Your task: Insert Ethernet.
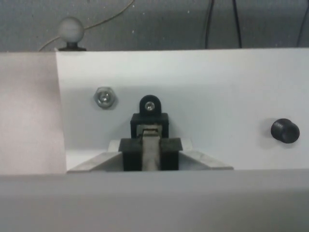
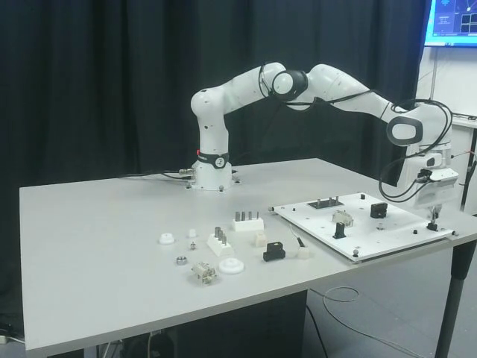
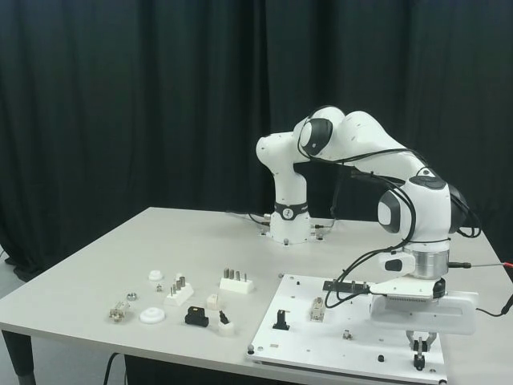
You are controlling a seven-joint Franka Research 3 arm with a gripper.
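A grey table (image 2: 97, 246) is set before black curtains (image 2: 112, 82), and a screen (image 2: 451, 22) is seen at the upper corner of the first room view. The white arm (image 3: 353, 140) is bolted near the table's far edge and is stretched out over a white board (image 2: 395, 231) lying on the table. Small parts are scattered on the bare table beside the board, among them a black bracket (image 2: 273, 251) and a white block with pins (image 2: 247, 221). No containers can be made out. The gripper (image 1: 151, 151) is lowered at the board's outer corner, and its fingers (image 1: 129, 153) are closed on the Ethernet plug (image 1: 150, 145), which is held just at a black socket (image 1: 150, 122) on the board, a hex nut (image 1: 104, 97) and a black knob (image 1: 284, 131) lying to either side.
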